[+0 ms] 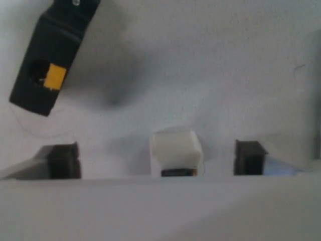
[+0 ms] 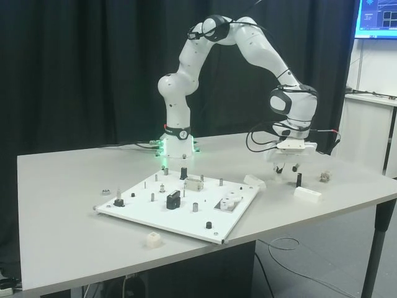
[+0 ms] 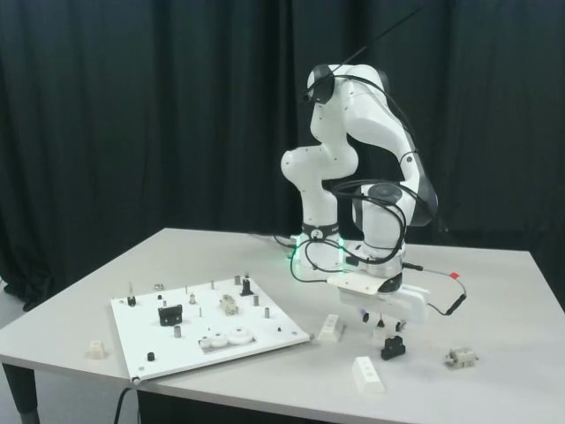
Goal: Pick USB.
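Wrist view looks down between two black rubbery fingertips (image 1: 62,160) of the gripper (image 1: 155,159), which stand wide apart and hold nothing. The USB (image 1: 46,63) is a black, boxy, hard-edged stick with a small square label on its face. It sits on the matte grey table (image 1: 225,75), off to one side of the gap and at a slant to it. A small white block (image 1: 175,150) with rounded corners shows between the fingertips; I cannot tell whether it rests on the table or belongs to the hand.

From where I stand, the white arm (image 2: 248,49) reaches over the table's far side, past the white board (image 2: 186,211) of small parts. The gripper (image 2: 286,167) hangs just above the surface, and the USB (image 2: 298,179) is just beside it, apart from the fingers.

To do this step well, I judge the hand should shift sideways until the stick is centred in the gap. The wrist should turn so the pads face its long flat sides, then lower squarely. The smooth plastic may slip or tip if it is pinched near one end
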Robot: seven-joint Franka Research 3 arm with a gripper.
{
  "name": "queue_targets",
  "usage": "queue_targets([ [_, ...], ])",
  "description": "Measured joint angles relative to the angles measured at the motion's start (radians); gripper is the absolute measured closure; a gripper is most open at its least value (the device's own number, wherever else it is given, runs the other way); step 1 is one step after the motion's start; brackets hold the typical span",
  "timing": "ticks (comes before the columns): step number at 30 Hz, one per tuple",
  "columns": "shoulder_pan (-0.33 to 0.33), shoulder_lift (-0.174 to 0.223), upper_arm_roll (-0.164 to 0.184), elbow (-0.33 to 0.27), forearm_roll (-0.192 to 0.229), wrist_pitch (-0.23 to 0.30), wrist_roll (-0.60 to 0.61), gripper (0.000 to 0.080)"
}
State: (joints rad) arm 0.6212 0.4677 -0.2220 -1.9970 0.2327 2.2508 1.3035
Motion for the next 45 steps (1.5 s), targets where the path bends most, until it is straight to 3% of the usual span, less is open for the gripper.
queue_targets([
  [1,0.000,0.000,0.000,0.000,0.000,-0.001,0.000,0.0003],
  [2,0.000,0.000,0.000,0.000,0.000,-0.001,0.000,0.0134],
  [6,0.000,0.000,0.000,0.000,0.000,-0.005,0.000,0.0134],
  [7,0.000,0.000,0.000,0.000,0.000,-0.007,0.000,0.0352],
  [12,-0.002,0.000,0.000,0.000,0.000,-0.020,0.000,0.0352],
  [13,-0.002,0.000,0.000,0.000,0.000,-0.022,0.000,0.0514],
  [22,-0.009,0.000,0.000,0.007,0.000,-0.056,-0.055,0.0514],
  [23,-0.010,0.001,0.001,0.009,0.000,-0.060,-0.060,0.0759],
  [45,-0.053,0.008,0.014,0.095,0.000,-0.145,-0.099,0.0776],
])
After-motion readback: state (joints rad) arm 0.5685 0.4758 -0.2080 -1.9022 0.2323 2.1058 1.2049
